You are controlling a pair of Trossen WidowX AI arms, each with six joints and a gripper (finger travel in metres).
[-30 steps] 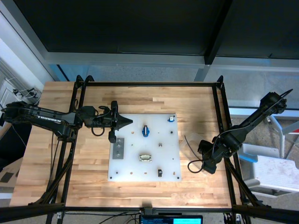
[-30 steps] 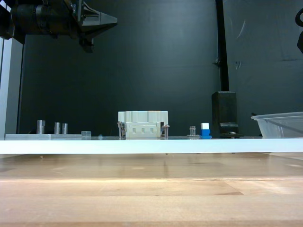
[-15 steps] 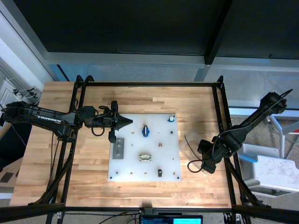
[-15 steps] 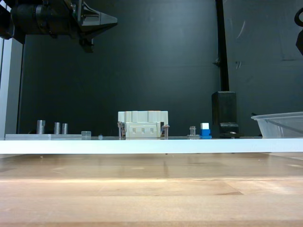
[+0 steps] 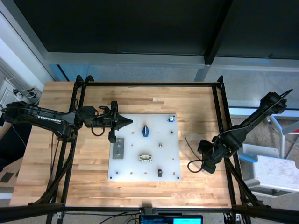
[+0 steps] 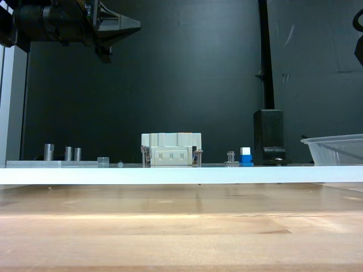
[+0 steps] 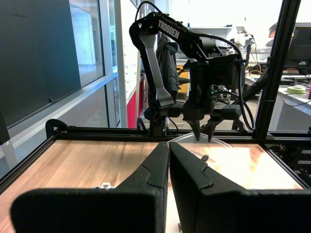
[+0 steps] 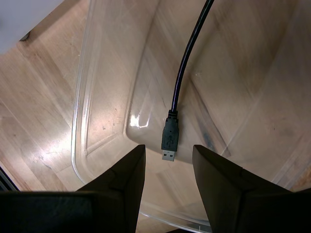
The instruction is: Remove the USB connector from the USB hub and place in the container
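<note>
Right wrist view: USB connector [image 8: 169, 137] lies loose on the floor of the container [image 8: 80, 121]. Its plug end is directly under the right gripper [image 8: 167, 148], whose fingers stand apart with nothing between them.

Against the last second's frames we see next to no change: right arm in the same spot, cable loop the same shape. We read that as release done and placement effectively complete, with only the retreat left.

Container sits on the table [image 5: 140, 98], just off the right edge of the task board [image 5: 168, 158]. In the high view the cable's other end trails toward the table's far edge. We can't tell if it stays inside the rim, so a snag on lift-off is the one risk.

Left gripper [image 5: 128, 122] hovers high over the board's far-left corner, fingers pressed together, holding nothing, well apart from the work.

On the board: blue clip [image 5: 145, 131], grey peg block [image 5: 119, 149], white connector housing [image 5: 145, 158], small black block [image 5: 160, 173] by the near edge. None block the right arm.
</note>
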